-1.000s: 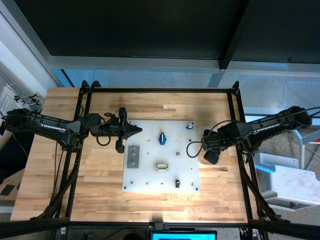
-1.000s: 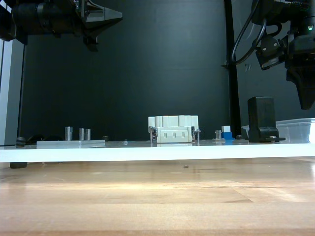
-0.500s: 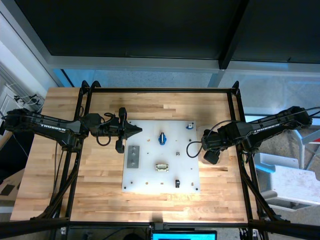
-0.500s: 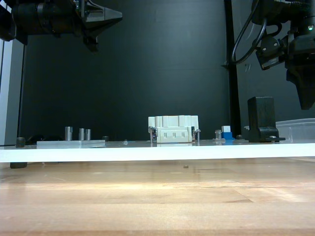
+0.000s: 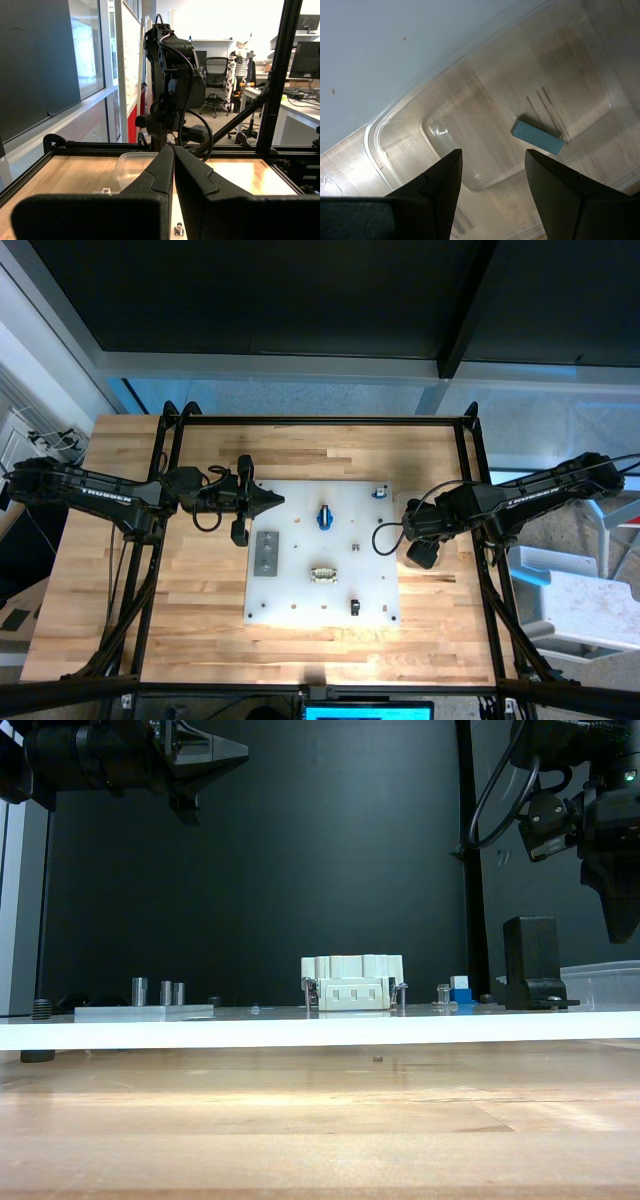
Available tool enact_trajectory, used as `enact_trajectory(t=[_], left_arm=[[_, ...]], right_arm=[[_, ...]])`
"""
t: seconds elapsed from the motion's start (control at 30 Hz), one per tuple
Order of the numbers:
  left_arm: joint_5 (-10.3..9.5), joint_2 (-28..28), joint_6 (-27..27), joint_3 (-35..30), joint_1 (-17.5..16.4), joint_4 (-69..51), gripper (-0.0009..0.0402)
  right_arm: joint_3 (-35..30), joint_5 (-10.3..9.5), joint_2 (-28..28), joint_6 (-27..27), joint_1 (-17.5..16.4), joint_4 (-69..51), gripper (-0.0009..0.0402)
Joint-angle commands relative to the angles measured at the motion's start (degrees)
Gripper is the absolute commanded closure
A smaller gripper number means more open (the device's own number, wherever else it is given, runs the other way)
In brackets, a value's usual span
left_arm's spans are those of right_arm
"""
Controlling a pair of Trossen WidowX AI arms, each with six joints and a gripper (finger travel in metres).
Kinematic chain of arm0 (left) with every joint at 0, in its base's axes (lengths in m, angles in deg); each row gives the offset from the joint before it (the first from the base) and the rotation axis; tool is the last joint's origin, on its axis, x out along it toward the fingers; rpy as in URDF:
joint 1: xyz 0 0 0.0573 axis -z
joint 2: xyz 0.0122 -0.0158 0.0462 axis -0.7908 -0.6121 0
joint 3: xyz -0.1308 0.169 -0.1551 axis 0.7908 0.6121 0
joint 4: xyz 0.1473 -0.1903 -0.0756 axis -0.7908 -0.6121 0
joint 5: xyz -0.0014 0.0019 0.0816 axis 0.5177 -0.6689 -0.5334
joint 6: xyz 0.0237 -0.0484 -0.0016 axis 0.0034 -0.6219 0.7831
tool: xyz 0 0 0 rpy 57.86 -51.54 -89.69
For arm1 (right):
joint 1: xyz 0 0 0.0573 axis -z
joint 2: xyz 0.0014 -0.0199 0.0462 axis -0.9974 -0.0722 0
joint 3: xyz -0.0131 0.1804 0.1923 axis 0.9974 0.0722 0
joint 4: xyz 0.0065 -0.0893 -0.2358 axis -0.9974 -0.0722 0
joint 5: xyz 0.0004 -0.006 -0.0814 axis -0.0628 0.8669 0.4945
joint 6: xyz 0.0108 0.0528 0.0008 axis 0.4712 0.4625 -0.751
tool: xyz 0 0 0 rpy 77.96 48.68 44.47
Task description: Pick the 16mm bar from the taskboard and place it in the container
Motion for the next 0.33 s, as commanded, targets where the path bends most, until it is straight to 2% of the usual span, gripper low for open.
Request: enact_trajectory(t=[0.03,0.33], left_arm=[[0.02,-0.02,0.00,-0.02,0.00,0.00,0.0393],[0.02,-0.02,0.00,-0.02,-0.02,0.00,0.0393]], right_arm=[[-0.02,0.00,-0.02,-0.04,-0.02,0.79,0.0219],[-0.02,0.00,-0.02,-0.04,-0.02,3.08,0.0219]])
